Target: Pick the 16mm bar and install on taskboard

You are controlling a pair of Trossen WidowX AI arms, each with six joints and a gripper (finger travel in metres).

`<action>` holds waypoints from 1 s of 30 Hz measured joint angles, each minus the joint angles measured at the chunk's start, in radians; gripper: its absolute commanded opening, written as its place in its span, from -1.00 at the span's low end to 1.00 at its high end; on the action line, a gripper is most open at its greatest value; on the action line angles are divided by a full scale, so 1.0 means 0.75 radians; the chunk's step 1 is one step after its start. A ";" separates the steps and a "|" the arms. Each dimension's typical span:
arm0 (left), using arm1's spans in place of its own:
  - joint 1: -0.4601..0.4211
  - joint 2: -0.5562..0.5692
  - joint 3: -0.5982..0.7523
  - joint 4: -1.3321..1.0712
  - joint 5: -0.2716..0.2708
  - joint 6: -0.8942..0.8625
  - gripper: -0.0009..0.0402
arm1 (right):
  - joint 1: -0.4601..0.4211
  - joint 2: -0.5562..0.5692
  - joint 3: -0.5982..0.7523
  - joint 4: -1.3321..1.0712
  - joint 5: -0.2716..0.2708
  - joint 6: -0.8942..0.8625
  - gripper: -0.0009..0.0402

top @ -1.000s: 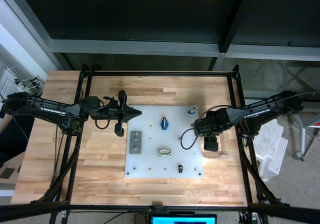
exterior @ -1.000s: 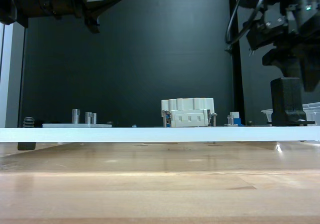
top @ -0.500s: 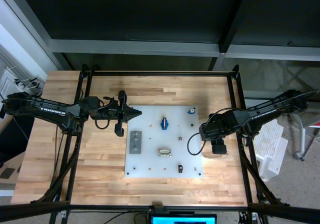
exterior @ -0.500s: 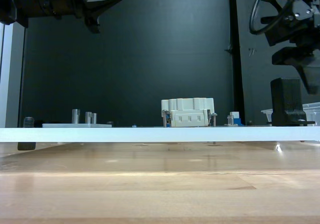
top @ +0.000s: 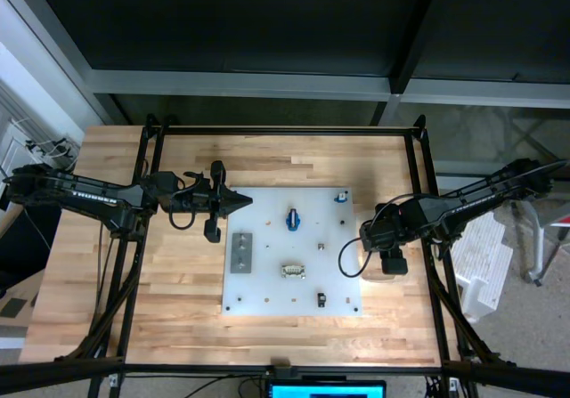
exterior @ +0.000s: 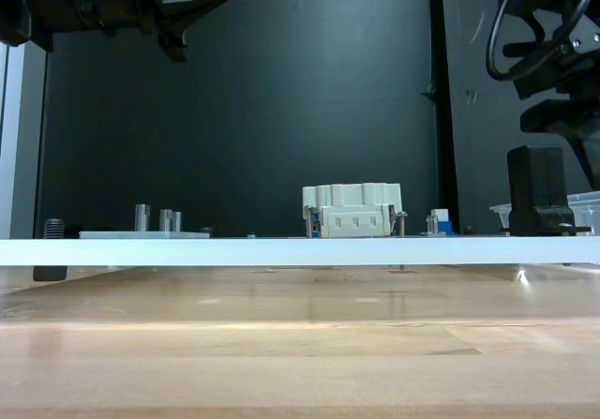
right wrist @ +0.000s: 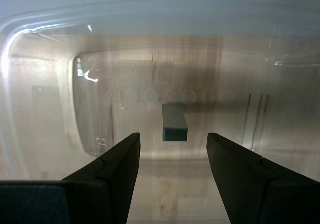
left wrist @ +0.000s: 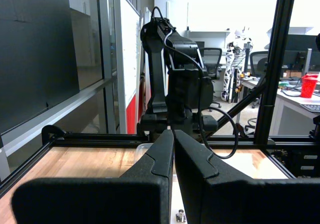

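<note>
Pale satin wood bench (top: 178,313), smooth white plastic board (top: 267,296), clear glossy tray (right wrist: 40,31) at the bench's right edge holding the dull grey metal 16mm bar (right wrist: 174,122), matt black plastic left claw (top: 246,201) over the board's far-left corner, right claw (top: 392,263) over the tray.

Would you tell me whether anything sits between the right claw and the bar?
Nothing visible: the right claw, open, hangs over the clear tray where the 16mm bar lies free. The left claw, shut, hovers over the board's far-left corner.
</note>
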 measured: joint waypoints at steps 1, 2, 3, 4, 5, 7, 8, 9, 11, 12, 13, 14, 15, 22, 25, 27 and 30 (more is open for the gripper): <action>0.000 0.000 0.001 0.000 -0.001 0.000 -0.96 | 0.000 0.000 -0.011 0.015 0.002 -0.001 -0.06; 0.000 0.000 0.001 0.000 0.000 0.000 -0.96 | 0.001 0.000 -0.023 0.034 0.005 -0.001 -0.06; 0.000 0.000 0.001 0.000 0.000 -0.001 -0.96 | 0.003 0.000 -0.035 0.046 0.006 -0.001 -0.06; 0.000 0.000 0.001 0.000 0.000 0.000 -0.96 | 0.004 0.000 -0.047 0.058 0.006 -0.001 -0.06; 0.000 0.000 0.001 0.000 -0.001 0.000 -0.96 | 0.005 0.001 -0.057 0.068 0.009 -0.001 -0.06; 0.000 0.000 0.001 0.000 0.000 0.000 -0.96 | 0.009 0.001 -0.072 0.077 0.029 -0.001 -0.06; 0.000 0.000 0.001 0.000 -0.001 0.000 -0.96 | 0.010 0.001 -0.080 0.080 0.030 -0.002 -0.06; 0.000 0.000 0.001 0.000 -0.001 0.000 -0.96 | 0.011 0.001 -0.089 0.085 0.031 -0.002 -0.06; 0.000 0.001 0.000 0.000 0.000 0.000 -0.96 | 0.013 0.001 -0.107 0.112 0.031 -0.002 -0.06; 0.000 0.000 0.000 0.000 -0.001 0.000 -0.96 | 0.015 0.001 -0.116 0.125 0.031 -0.002 -0.06; 0.000 0.000 0.000 0.000 -0.001 0.000 -0.96 | 0.016 0.001 -0.126 0.141 0.031 -0.002 -0.06; 0.000 0.000 0.001 0.000 0.000 0.000 -0.96 | 0.017 0.001 -0.134 0.150 0.031 -0.002 -0.06; 0.000 0.000 0.001 0.000 -0.001 0.000 -0.96 | 0.018 0.001 -0.142 0.159 0.031 -0.002 -0.06; 0.000 0.000 0.000 0.000 0.000 0.000 -0.96 | 0.019 0.001 -0.153 0.173 0.031 -0.003 -0.13; 0.000 0.000 0.001 0.000 0.000 0.000 -0.96 | 0.019 0.001 -0.153 0.172 0.031 -0.003 -0.19; 0.000 0.000 0.001 0.000 -0.001 0.000 -0.96 | 0.019 0.001 -0.155 0.173 0.031 -0.003 -0.24; 0.000 0.000 0.001 0.000 0.000 0.000 -0.96 | 0.019 0.002 -0.156 0.173 0.031 -0.003 -0.31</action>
